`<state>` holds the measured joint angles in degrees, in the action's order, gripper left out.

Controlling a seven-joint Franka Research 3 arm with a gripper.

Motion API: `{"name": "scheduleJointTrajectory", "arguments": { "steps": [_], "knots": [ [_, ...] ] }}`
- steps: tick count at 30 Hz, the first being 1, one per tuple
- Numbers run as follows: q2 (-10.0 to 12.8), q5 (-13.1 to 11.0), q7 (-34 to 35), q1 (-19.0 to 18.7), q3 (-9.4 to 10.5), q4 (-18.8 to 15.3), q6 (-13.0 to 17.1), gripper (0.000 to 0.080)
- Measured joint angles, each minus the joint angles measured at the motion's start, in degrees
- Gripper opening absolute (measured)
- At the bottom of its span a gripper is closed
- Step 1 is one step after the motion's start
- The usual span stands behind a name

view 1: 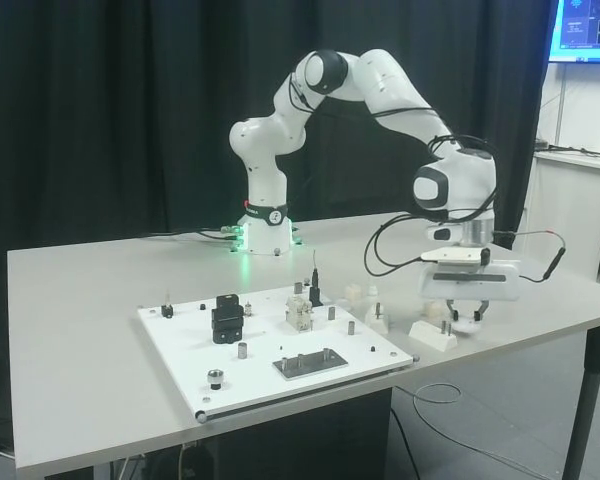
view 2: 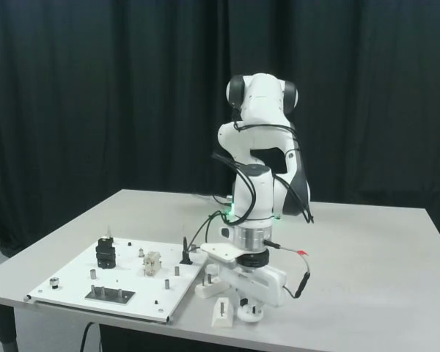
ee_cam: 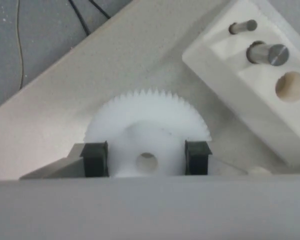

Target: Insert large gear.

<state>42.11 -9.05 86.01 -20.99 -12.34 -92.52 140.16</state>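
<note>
Beside the gripper (ee_cam: pixel 146 159) holding the gear (ee_cam: pixel 147 131), the block (ee_cam: pixel 250 75) with two upright pins (ee_cam: pixel 266 53) stands near; table (ee_cam: pixel 35 45) beyond lies open.

Matt white plastic large gear (ee_cam: pixel 149 131); smooth metal pegs (ee_cam: pixel 268 53).

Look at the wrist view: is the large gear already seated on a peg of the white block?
No: the large gear sits between the gripper fingers, apart from the white block.
</note>
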Motion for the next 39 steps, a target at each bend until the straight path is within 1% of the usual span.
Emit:
{"name": "scheduleJointTrajectory", "arguments": {
  "steps": [5,15,39],
  "knots": [
    [-0.80,0.31,0.00,-0.01,0.00,0.00,-1.12,0.0329],
    [-1.45,0.51,0.00,-0.04,0.00,0.00,-1.98,0.0329],
    [-1.91,0.80,0.00,-0.26,-0.01,0.06,-2.17,0.0328]
  ]
}}
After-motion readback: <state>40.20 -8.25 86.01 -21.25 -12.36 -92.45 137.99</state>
